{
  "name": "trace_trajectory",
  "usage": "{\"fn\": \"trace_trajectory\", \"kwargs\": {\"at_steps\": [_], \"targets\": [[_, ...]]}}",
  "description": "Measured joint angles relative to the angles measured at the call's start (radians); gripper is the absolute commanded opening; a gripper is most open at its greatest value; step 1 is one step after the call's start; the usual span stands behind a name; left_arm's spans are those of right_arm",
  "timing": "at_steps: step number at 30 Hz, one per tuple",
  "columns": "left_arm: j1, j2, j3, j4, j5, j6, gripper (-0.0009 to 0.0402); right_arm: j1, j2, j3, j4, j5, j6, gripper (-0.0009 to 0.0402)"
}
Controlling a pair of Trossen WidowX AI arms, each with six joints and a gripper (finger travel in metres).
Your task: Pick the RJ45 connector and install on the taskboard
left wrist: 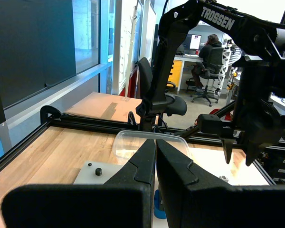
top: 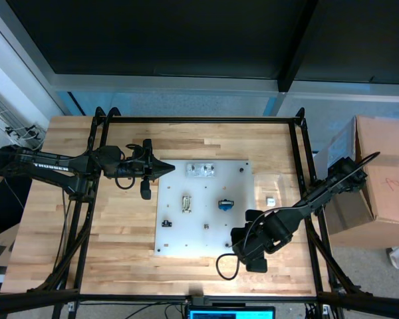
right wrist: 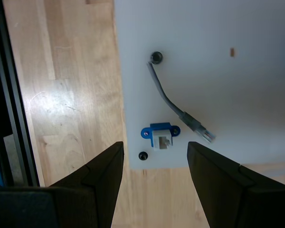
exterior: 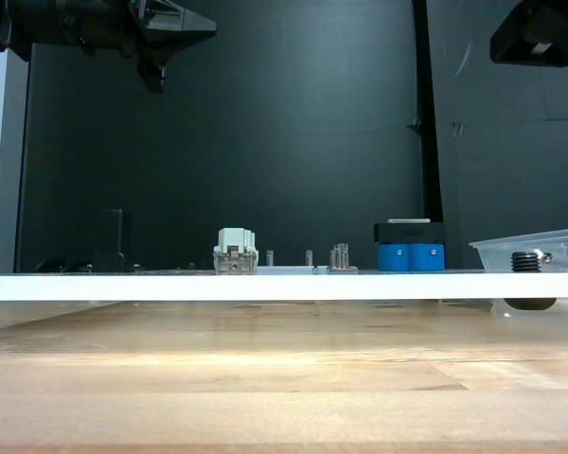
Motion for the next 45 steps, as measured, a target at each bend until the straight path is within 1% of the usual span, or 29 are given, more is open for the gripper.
{"fn": "trace_trajectory", "kwargs": {"at_steps": [7, 13, 20, 27, 38, 45], "targets": [[0.000, 0.000, 0.000, 0.000, 0.000, 0.000, 0.0000, -0.024, 0.075, -0.002, 0.024, 0.002, -0.189, 0.0185], [0.000, 0.000, 0.000, 0.000, 0.000, 0.000, 0.0000, -0.061, 0.108, -0.026, 0.048, 0.007, -0.290, 0.0185], [0.000, 0.000, 0.000, 0.000, 0.000, 0.000, 0.0000, -0.076, 0.152, -0.027, 0.146, 0.007, -0.319, 0.0185], [0.000, 0.000, 0.000, 0.001, 0.000, 0.000, 0.0000, -0.076, 0.198, -0.028, 0.172, 0.008, -0.315, 0.0182], [0.000, 0.000, 0.000, 0.000, 0.000, 0.000, 0.0000, -0.076, 0.230, -0.032, 0.217, 0.008, -0.311, 0.0140], [0.000, 0.000, 0.000, 0.000, 0.000, 0.000, 0.0000, -0.075, 0.231, -0.035, 0.224, 0.005, -0.311, 0.0093]]}}
